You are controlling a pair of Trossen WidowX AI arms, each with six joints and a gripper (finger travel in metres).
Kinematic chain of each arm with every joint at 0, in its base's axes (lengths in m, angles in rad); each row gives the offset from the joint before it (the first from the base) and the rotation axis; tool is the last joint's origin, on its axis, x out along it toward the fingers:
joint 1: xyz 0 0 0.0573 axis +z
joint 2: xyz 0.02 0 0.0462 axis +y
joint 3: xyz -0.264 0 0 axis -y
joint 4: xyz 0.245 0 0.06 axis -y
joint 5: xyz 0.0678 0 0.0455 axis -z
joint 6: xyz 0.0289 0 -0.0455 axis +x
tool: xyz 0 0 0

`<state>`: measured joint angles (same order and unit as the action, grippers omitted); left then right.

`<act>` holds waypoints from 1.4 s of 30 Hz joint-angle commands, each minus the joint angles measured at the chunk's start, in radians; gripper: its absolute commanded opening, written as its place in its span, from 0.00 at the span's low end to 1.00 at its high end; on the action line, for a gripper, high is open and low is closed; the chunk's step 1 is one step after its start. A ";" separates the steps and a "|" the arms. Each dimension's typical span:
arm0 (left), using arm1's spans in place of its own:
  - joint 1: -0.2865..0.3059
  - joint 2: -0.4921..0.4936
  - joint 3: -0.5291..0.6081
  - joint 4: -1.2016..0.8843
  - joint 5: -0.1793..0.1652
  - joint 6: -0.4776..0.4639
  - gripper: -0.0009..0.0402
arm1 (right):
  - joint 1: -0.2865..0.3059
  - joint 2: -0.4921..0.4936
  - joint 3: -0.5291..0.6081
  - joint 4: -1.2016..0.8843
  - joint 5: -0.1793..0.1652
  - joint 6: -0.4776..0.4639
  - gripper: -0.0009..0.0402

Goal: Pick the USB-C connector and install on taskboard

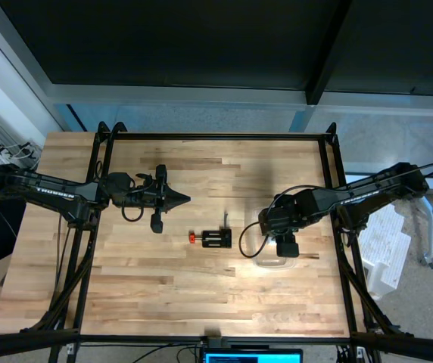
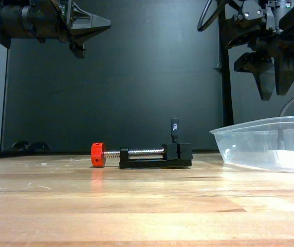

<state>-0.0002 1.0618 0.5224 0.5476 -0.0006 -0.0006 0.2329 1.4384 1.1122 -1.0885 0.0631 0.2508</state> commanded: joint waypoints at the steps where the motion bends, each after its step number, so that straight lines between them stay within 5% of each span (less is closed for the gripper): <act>1: 0.000 0.000 0.000 0.000 0.000 0.000 0.02 | 0.001 0.011 -0.005 0.010 -0.002 -0.002 0.46; 42: 0.000 0.000 0.000 0.000 0.000 0.000 0.02 | 0.024 0.040 -0.201 0.238 -0.003 0.031 0.46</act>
<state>-0.0002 1.0622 0.5228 0.5476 -0.0010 -0.0006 0.2569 1.4784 0.9123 -0.8516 0.0605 0.2821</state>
